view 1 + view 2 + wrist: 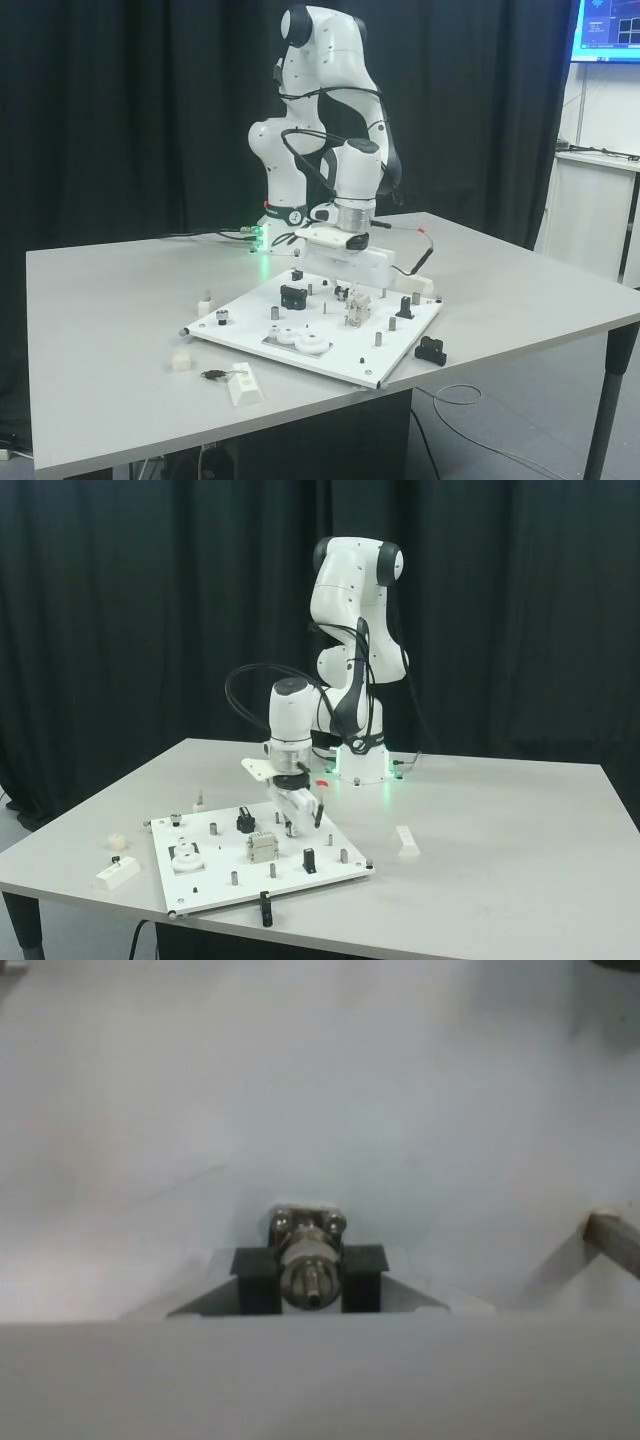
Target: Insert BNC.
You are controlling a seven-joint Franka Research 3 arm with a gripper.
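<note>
In the wrist view a metal BNC connector (310, 1265) sits between my black fingertips (258, 1282), and my gripper (310, 1288) is shut on it. The first room view shows the gripper (345, 283) pointing down just over the middle of the white task board (405, 345), close to a small white-grey block (356, 305). From the second room view the gripper (293, 818) hangs over the board (215, 882) near its far edge. The board's BNC socket cannot be made out, and whether the connector touches the board is not visible.
The board carries several short posts, a black holder (293, 296) and white gears (302, 341). A black clip (431, 349) sits at its near corner. Off the board lie a white block (244, 383), a small white cube (181, 361) and a white piece (405, 840).
</note>
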